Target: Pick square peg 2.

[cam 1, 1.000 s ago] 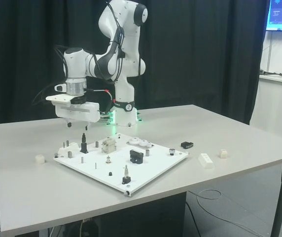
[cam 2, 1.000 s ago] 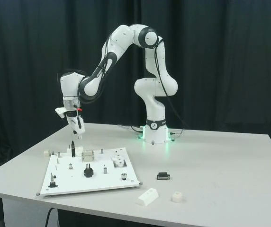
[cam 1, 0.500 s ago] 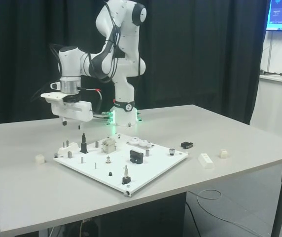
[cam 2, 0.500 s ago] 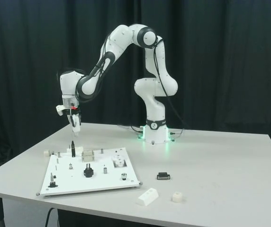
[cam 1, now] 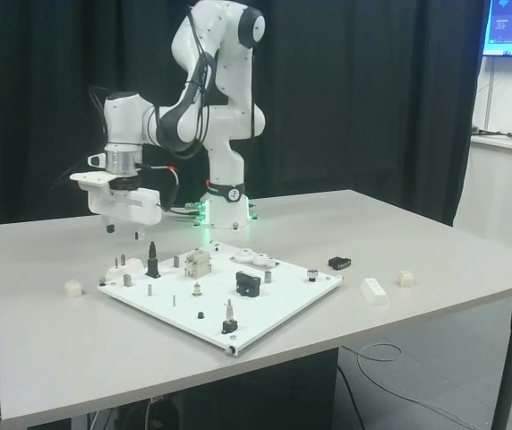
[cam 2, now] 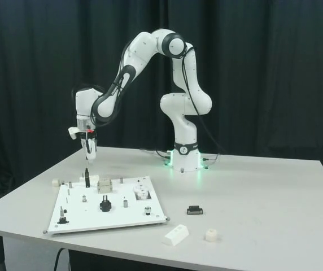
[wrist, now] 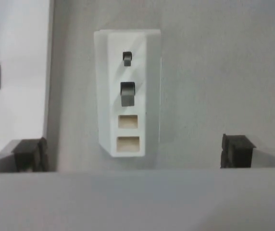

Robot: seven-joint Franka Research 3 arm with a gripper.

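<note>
gripper (cam 1: 122, 230) hangs in the air in the left part of the first room view, above the far left corner of the white board (cam 1: 278, 303), touching nothing and holding nothing, its two fingers spread wide. wrist view looks straight down on a white peg holder (wrist: 128, 122) that lies on the grey table (wrist: 224, 72) just beside the board's edge, and the black fingertips (wrist: 236, 150) sit out on either side of it with plenty of gap. holder has four square slots in a row: a smaller peg (wrist: 127, 58) stands in the end slot, a bigger peg (wrist: 127, 93) in the next one, and the other two slots are open. square peg 2 has to be one of those two, but no marking shows which, so can't tell. both pegs are seated upright in the holder, apart from the fingers. in the second room view the gripper (cam 2: 90, 155) is at the left of the frame, above the board's back left corner. a small white cube (cam 1: 73, 288) sits on the table left of the board, and to the right of the board there's a black part (cam 1: 339, 262), a white block (cam 1: 374, 290) and a small white piece (cam 1: 405, 279), all well apart from the gripper. green light (cam 1: 207, 213) glows at the arm's base
</note>
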